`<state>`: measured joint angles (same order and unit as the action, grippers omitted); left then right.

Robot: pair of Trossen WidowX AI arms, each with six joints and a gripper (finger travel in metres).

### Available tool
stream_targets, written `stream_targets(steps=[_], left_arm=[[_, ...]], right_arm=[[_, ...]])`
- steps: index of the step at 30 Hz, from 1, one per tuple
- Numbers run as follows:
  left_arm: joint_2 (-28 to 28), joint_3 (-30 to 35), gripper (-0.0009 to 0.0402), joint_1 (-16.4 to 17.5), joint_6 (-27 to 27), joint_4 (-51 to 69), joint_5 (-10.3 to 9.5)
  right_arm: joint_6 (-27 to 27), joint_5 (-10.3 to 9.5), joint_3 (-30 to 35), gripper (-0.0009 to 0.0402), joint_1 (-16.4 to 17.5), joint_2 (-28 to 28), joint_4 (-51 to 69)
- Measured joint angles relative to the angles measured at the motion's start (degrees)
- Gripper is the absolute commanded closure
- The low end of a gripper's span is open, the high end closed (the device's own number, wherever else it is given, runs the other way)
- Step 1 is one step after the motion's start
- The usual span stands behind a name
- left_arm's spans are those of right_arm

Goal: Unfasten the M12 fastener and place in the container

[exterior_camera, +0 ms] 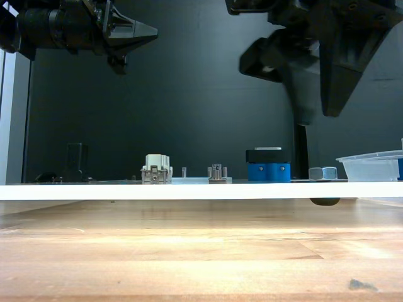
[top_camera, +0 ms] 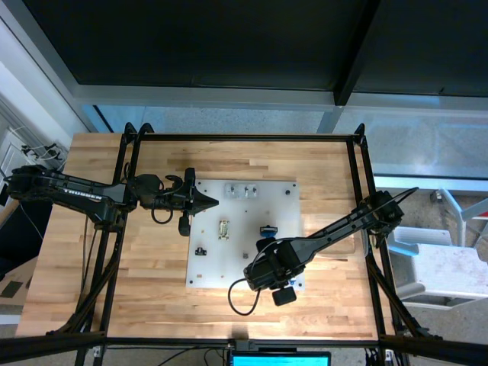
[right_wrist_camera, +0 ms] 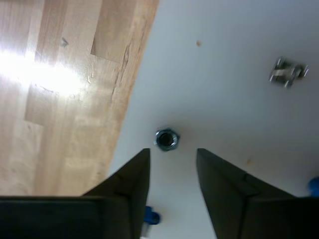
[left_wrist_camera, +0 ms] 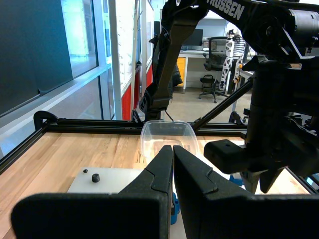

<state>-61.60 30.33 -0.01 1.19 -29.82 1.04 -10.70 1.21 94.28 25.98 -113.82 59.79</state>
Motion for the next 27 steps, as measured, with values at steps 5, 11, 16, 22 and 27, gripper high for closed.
stream_targets(steps=[5, 11, 16, 22, 27], left_arm=[[0.0, 0.0, 0.0393, 0.0, 0.0, 0.0, 0.0], [0.0, 0.0, 0.0393, 0.0, 0.0, 0.0, -0.02], [0.0, 0.0, 0.0393, 0.0, 0.0, 0.0, 0.0], [0.0, 0.0, 0.0393, 0.0, 0.0, 0.0, -0.02], [0.0, 0.0, 0.0393, 0.0, 0.0, 0.0, -0.02]], right_arm=[[-3.7, -3.82, -1.4, 0.0386, 0.0, 0.2, -1.7], [-7.2, -6.82, -4.4, 0.0393, 0.0, 0.2, -5.1], [-8.5, -7.34, -6.9, 0.0393, 0.0, 0.2, -7.5], [-8.5, -7.39, -8.6, 0.0393, 0.0, 0.2, -9.2], [-8.5, -7.37, -9.7, 0.0393, 0.0, 0.2, -10.3]])
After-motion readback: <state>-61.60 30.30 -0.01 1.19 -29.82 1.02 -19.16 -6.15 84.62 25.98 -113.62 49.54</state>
